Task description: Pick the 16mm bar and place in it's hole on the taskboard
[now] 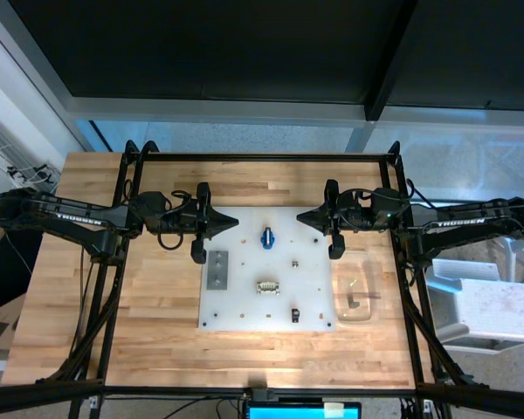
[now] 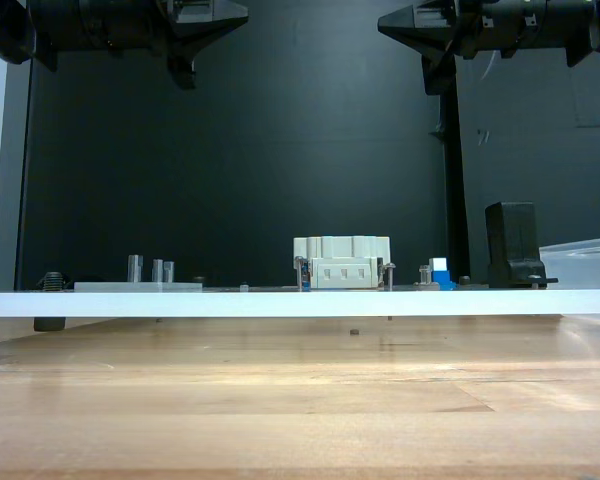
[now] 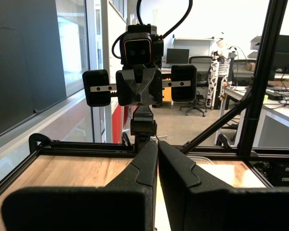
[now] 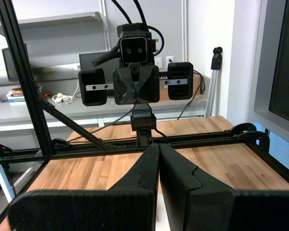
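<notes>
Left hand, right hand: fingers together (both empty), high above taskboard; 16mm bar's location, cannot tell.

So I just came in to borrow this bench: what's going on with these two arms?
Nothing is being handled. The left gripper and the right gripper both hang shut and empty above the far part of the white taskboard, tips facing each other. Short pegs stand on the grey block on the board, and a clear tray sits beside its right edge. I cannot tell which item is the 16mm bar or where it lies.
</notes>
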Tool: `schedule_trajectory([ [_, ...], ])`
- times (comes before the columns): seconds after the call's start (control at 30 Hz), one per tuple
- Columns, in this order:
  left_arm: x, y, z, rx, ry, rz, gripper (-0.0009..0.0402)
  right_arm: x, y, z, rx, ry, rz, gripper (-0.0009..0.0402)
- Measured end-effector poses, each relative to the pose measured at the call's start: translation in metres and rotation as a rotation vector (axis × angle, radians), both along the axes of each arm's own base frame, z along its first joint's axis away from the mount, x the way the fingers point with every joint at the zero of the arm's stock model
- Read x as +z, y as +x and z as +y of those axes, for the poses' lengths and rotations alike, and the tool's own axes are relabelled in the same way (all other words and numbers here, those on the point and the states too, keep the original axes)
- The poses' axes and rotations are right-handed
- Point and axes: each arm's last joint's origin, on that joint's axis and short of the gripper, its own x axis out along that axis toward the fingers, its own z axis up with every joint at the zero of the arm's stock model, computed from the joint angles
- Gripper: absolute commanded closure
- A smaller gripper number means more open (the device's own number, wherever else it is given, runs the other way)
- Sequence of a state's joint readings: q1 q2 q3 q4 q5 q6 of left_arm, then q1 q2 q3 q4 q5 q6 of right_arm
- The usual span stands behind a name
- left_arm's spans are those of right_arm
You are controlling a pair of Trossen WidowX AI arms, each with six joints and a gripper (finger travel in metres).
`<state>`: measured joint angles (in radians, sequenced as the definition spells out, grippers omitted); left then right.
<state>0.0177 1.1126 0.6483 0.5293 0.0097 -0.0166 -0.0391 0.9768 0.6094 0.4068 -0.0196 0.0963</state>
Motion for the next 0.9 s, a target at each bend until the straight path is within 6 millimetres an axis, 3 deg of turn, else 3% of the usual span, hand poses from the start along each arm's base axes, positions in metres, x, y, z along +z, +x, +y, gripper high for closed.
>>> schedule_trajectory([
  [0.23, 0.000, 0.000, 0.000, 0.000, 0.000, 0.000, 0.0393, 0.000, 0.000, 0.001, 0.025, 0.022, 0.051, 0.0394],
  [0.53, 0.000, 0.000, 0.000, 0.000, 0.000, 0.000, 0.0393, 0.019, -0.011, 0.003, 0.026, -0.020, 0.411, 0.0394],
  [0.9, 0.000, 0.000, 0.000, 0.000, 0.000, 0.000, 0.0393, 0.037, -0.037, 0.021, 0.096, -0.004, 0.797, 0.0394],
])
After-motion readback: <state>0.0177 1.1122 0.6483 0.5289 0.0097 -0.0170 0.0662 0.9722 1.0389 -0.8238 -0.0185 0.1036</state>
